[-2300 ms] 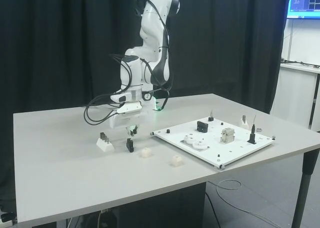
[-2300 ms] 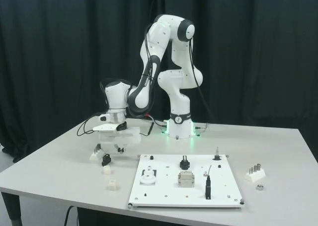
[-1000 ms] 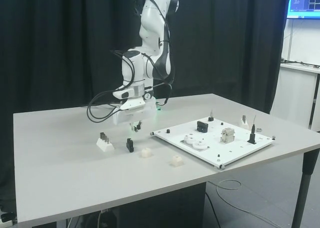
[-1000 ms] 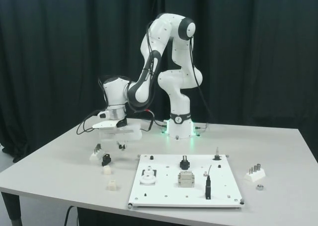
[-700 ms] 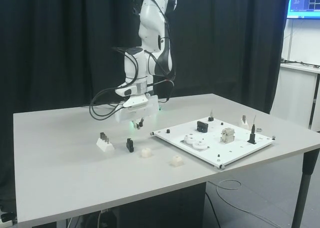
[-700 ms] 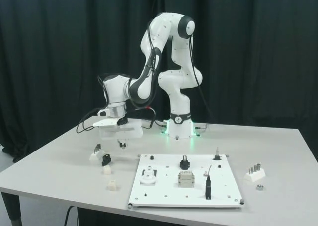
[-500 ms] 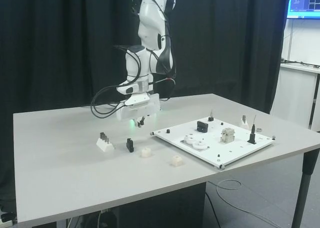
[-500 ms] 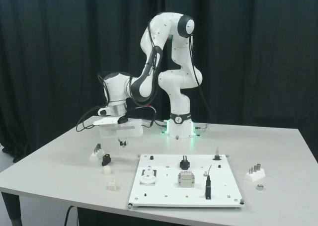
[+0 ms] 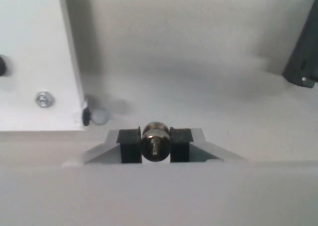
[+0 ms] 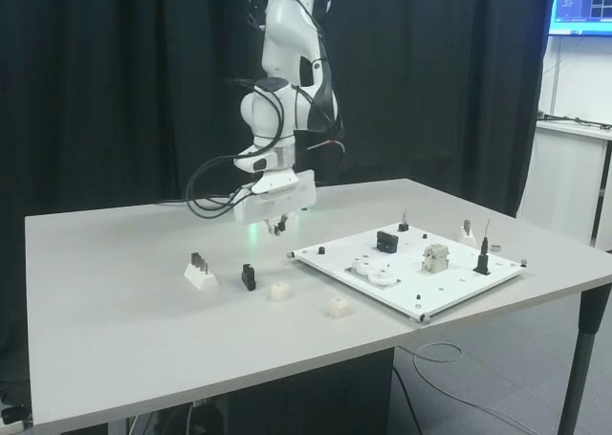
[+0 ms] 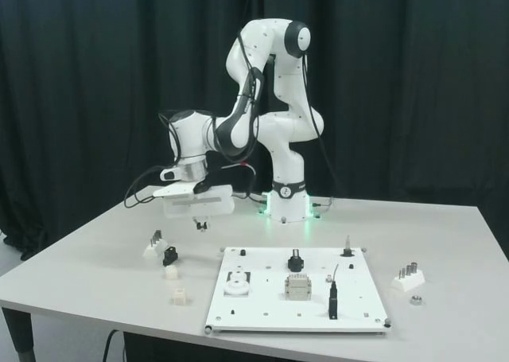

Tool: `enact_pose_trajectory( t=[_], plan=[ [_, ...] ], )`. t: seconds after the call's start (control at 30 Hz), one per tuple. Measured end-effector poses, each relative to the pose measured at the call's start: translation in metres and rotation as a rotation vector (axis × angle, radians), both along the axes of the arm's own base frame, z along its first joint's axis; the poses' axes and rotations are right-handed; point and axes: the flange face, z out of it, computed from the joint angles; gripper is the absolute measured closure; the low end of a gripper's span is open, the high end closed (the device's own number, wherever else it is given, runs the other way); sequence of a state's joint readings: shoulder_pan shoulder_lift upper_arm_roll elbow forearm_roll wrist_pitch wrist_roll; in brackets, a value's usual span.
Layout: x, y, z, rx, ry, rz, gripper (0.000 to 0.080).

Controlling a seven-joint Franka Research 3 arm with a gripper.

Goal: Insert BNC.

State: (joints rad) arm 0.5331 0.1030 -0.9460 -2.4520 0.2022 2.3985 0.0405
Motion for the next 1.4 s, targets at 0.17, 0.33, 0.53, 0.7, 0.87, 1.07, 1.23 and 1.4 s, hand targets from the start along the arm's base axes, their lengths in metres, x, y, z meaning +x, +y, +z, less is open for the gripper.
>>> enact_pose_trajectory(
  t=[0.17,0.33,0.53,0.7,0.87,1.07,1.23,1.4],
  plan=[
    [0.005,0.011,0.006,0.003,0.003,0.013,0.0685],
    [0.011,0.024,0.011,0.006,0.006,0.029,0.0685],
    [0.019,0.044,0.020,0.008,0.029,0.017,0.0685],
    [0.027,0.065,0.028,0.002,0.064,-0.004,0.0685],
    [0.035,0.091,0.035,0.001,0.089,-0.023,0.0685],
    [0.044,0.130,0.044,0.000,0.101,-0.016,0.0685],
    [0.049,0.162,0.049,-0.002,0.095,0.010,0.0685],
    [0.052,0.193,0.055,-0.003,0.087,0.043,0.0685]
  ],
)
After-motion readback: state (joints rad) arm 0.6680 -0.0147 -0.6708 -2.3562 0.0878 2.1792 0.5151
